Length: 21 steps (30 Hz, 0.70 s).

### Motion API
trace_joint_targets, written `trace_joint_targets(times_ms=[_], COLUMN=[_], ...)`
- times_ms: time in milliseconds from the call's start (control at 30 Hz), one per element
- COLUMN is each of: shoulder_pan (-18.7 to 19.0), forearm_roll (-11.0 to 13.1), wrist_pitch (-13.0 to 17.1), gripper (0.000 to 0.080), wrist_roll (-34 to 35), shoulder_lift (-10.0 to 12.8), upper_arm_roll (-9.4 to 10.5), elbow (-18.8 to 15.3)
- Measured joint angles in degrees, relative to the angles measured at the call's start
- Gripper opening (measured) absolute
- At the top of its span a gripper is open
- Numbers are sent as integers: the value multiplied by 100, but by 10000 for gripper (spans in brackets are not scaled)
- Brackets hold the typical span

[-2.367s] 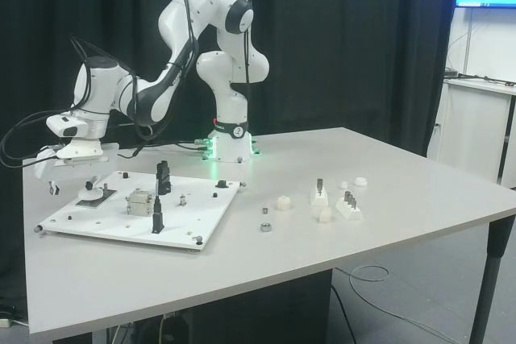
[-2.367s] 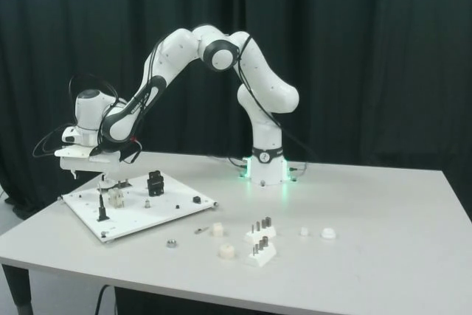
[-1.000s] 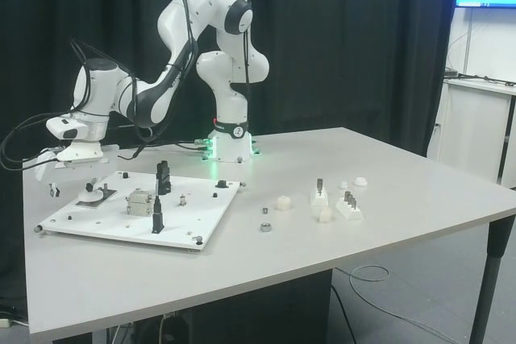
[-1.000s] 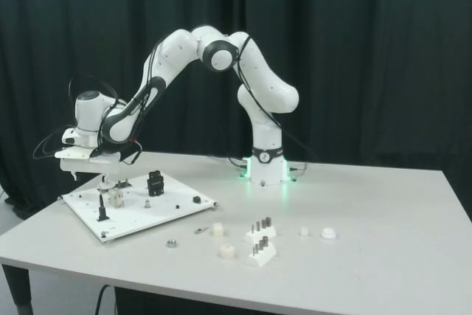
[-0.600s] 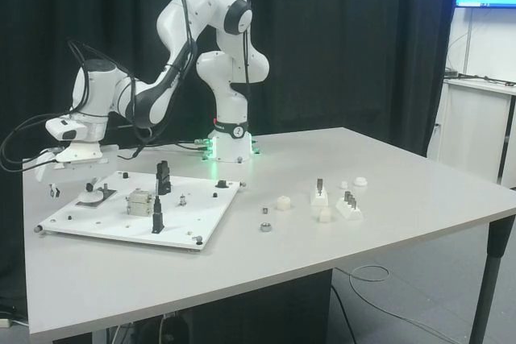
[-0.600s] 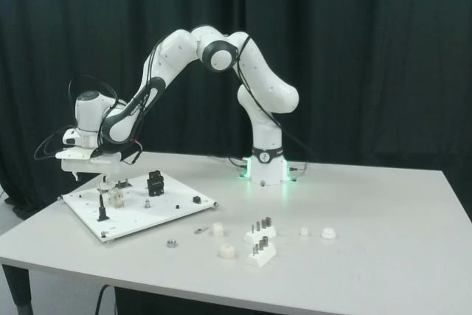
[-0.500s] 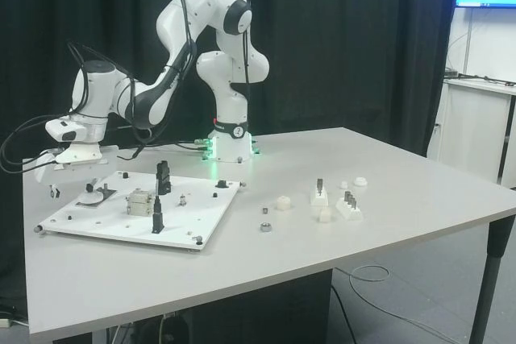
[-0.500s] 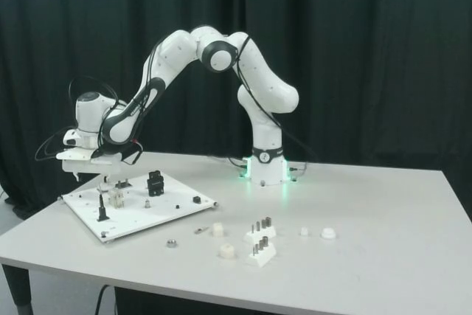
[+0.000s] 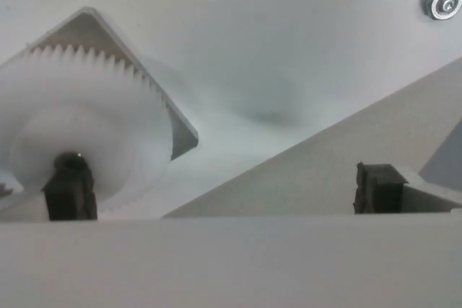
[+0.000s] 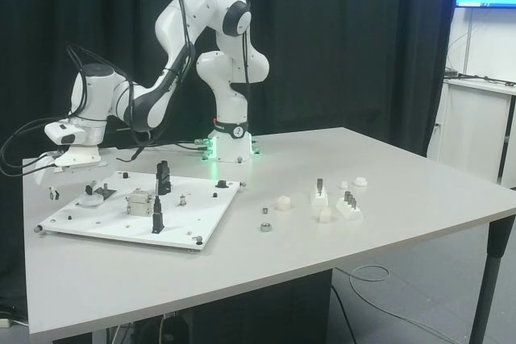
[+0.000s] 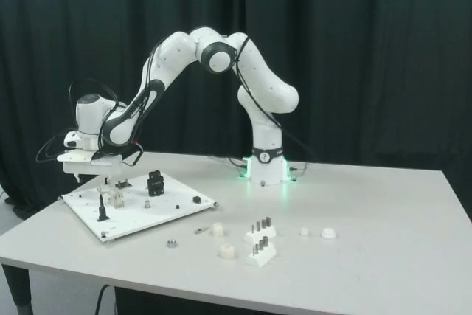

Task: Insert large gear.

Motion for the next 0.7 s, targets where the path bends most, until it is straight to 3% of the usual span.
trace_joint_targets(times_ms=[700], shoulder_pan=[-4], forearm_roll=[7], wrist_pitch=[20], gripper=[800], wrist_roll=[-63], shoulder_lift=[-6], upper_arm_roll=[25], elbow=[21])
